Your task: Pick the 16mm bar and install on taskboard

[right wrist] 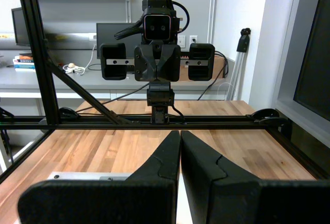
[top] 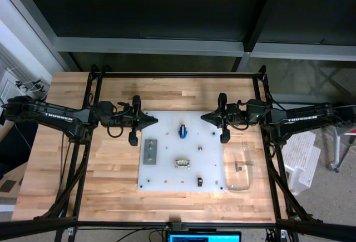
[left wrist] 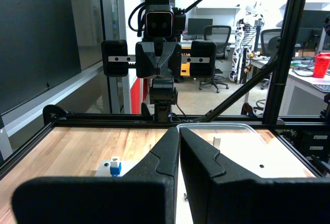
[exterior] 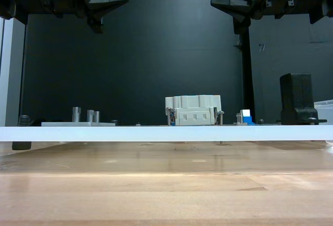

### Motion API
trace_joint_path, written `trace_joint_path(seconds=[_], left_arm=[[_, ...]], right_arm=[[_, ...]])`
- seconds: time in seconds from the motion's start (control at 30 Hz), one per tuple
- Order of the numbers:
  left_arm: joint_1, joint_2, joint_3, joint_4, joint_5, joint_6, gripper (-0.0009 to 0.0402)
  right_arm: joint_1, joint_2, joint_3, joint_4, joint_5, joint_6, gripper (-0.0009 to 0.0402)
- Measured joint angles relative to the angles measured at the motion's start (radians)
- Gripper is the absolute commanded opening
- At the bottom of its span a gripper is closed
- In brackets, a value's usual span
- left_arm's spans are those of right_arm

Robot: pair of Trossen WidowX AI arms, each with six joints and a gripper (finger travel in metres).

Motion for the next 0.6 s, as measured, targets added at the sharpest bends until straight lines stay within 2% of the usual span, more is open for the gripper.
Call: trace_joint_path(seconds=[0.5,0.6], left_arm=[[0.000,0.000,0.000,0.000,0.000,0.000,0.0000],[0.000,0.000,0.000,0.000,0.000,0.000,0.0000]], right_arm=[[0.002,0.000,0.000,0.000,0.000,0.000,0.0000],[0.003,0.000,0.000,-0.003,-0.004,0.024,0.0000]])
